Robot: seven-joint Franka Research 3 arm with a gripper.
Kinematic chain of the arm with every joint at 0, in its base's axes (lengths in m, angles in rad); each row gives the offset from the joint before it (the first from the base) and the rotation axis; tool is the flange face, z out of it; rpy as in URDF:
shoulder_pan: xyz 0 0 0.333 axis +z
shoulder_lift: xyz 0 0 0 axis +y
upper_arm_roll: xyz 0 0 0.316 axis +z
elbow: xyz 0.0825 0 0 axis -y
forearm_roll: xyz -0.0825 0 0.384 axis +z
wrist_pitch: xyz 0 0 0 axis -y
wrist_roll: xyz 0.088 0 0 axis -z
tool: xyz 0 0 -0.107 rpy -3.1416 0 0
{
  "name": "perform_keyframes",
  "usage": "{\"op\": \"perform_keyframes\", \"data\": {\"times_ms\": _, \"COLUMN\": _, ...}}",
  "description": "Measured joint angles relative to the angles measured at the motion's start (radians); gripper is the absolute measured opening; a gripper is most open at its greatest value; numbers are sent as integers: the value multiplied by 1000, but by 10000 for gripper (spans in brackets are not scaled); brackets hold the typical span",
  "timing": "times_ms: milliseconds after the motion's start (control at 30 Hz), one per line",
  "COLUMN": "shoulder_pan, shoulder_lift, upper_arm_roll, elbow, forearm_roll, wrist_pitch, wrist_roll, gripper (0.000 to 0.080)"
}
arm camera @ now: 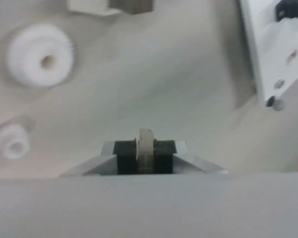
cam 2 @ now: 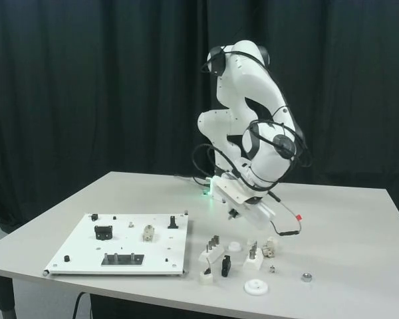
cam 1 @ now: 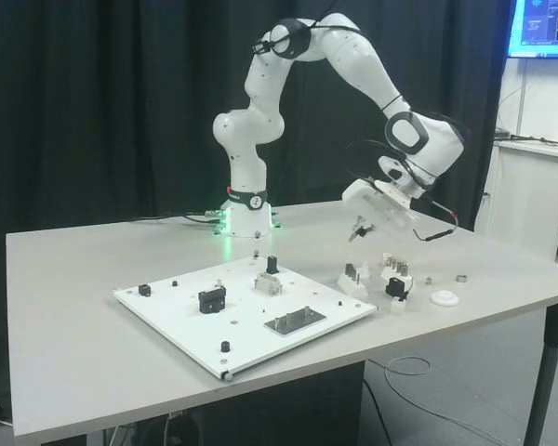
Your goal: Insert Ethernet.
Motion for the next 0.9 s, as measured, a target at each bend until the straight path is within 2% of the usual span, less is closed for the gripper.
{"op": "perform_keyframes", "data": {"times_ms": 300, "shoulder_pan": -114, "shoulder_lift": -31, "upper_arm_roll": 78, "elbow": -59, "forearm_roll": -79, "wrist_pitch": 4, "wrist_roll": -26, "gripper": 66}}
{"op": "perform_keyframes", "data": {"times_ms": 500, "shoulder_pan": -181, "shoulder_lift": -50, "upper_arm_roll": 117, "elbow": -96, "forearm_roll": -121, "wrist_pitch": 21, "wrist_roll": -48, "gripper": 66}}
{"op": "perform_keyframes", "data": {"times_ms": 900, "shoulder_pan": -257, "shoulder_lift": -88, "upper_arm_roll": 126, "elbow": -151, "forearm_roll": -184, "wrist_pitch": 64, "wrist_roll": -108, "gripper": 66}}
